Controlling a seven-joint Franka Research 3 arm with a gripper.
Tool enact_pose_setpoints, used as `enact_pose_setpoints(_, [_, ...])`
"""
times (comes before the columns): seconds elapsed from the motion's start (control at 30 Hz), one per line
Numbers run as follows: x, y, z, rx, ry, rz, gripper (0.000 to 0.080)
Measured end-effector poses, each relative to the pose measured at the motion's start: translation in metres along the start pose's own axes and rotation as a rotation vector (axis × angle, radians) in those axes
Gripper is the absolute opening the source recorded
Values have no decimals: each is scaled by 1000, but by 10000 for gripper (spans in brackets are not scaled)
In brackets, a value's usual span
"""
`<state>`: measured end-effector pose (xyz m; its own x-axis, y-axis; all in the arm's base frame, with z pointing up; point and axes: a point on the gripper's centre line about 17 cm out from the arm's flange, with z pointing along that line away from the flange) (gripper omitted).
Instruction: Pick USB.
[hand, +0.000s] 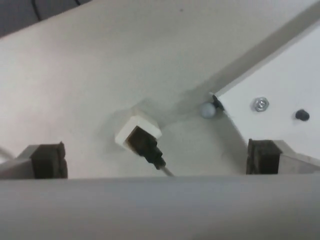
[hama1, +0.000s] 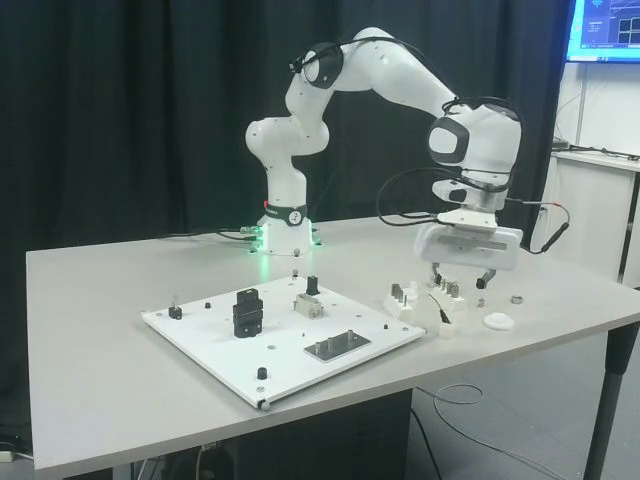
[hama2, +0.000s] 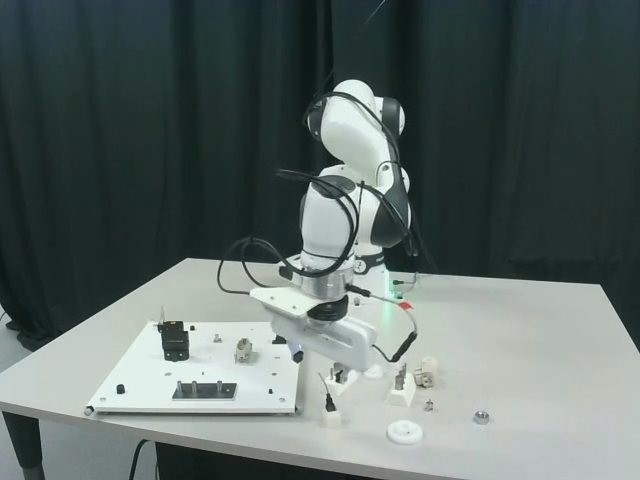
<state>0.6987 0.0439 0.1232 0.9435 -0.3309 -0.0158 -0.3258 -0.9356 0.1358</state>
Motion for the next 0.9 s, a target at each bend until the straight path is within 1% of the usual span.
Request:
enact_pose_setpoints(0.33, [-9,-7,2,-5,-13,-196,800])
enact_pose_setpoints(0.6, [-13,-5,10,-9,-24,-337,800])
enact_pose_setpoints(0.8, [-14,-2,18,-5,-16,-451,800])
enact_pose_setpoints(0.9, [-15,0,21,1,-7,-487,800])
